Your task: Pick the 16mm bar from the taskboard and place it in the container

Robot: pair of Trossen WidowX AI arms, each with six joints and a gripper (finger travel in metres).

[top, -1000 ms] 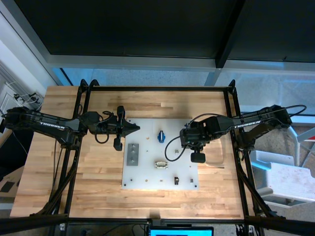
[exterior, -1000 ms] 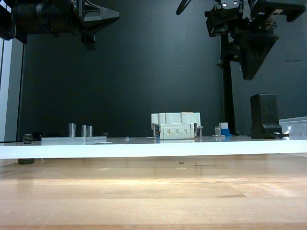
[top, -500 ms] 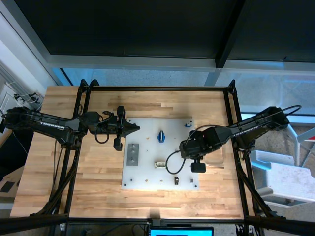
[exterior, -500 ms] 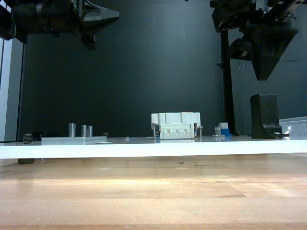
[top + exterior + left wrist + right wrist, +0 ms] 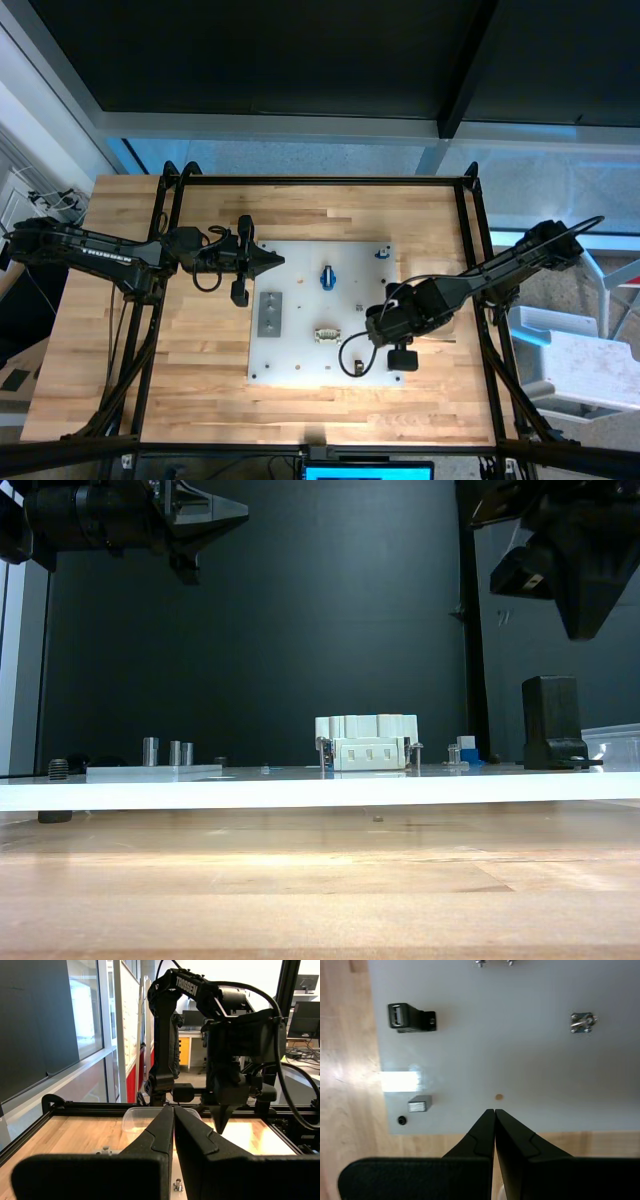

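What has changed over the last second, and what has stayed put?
The right gripper, shut and empty, has travelled toward the near edge of the table, above the taskboard. Nothing was gripped or released. The left gripper, shut, stays parked above the board's far-left corner. The container and the taskboard have not shifted.

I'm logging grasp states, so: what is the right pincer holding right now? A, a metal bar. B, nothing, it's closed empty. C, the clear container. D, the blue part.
B: the right wrist view shows the right pincer shut on nothing above the taskboard; the left pincer is parked shut over its far left corner.
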